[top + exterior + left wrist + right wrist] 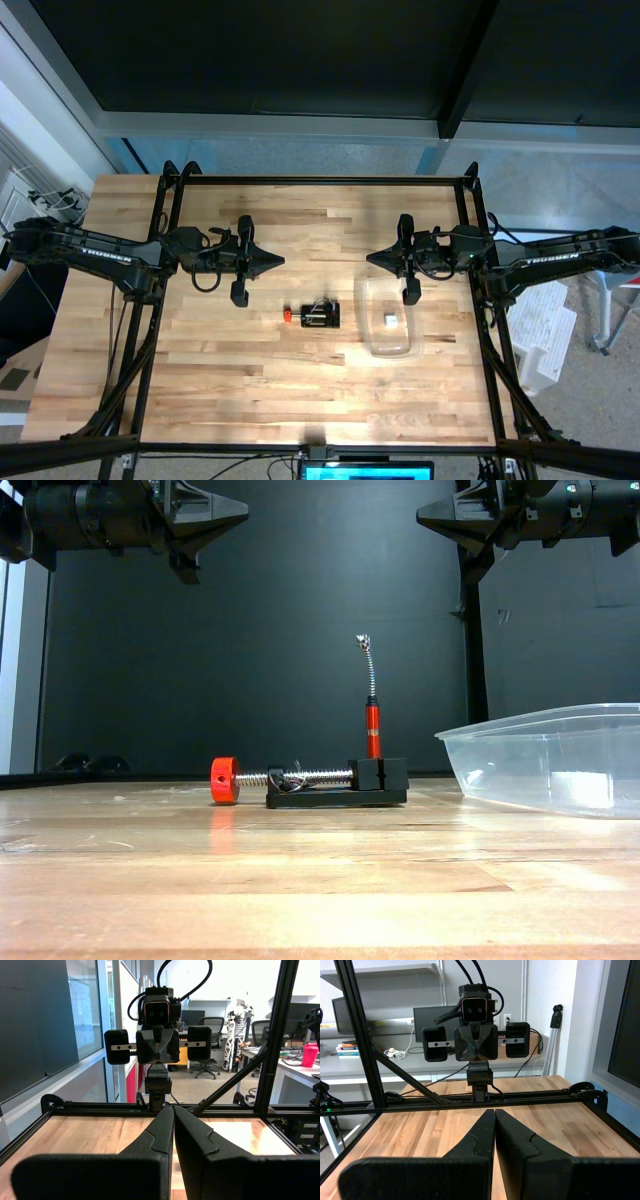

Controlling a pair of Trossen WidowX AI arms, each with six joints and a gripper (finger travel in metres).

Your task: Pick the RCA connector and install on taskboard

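The red connector stands upright on the black vise, and nothing holds it. Its braided cable rises from it and curls over. In the high view the vise with its red knob sits mid-table. My left gripper hovers shut, high above the table to the left of the vise. My right gripper hovers shut, high to the right. Each pair of fingertips meets with nothing between them, as the left wrist view and the right wrist view show.
The clear tray lies right of the vise and holds the white block. In the low view the tray is at the right, with no cable coming out of it. A black frame borders the table.
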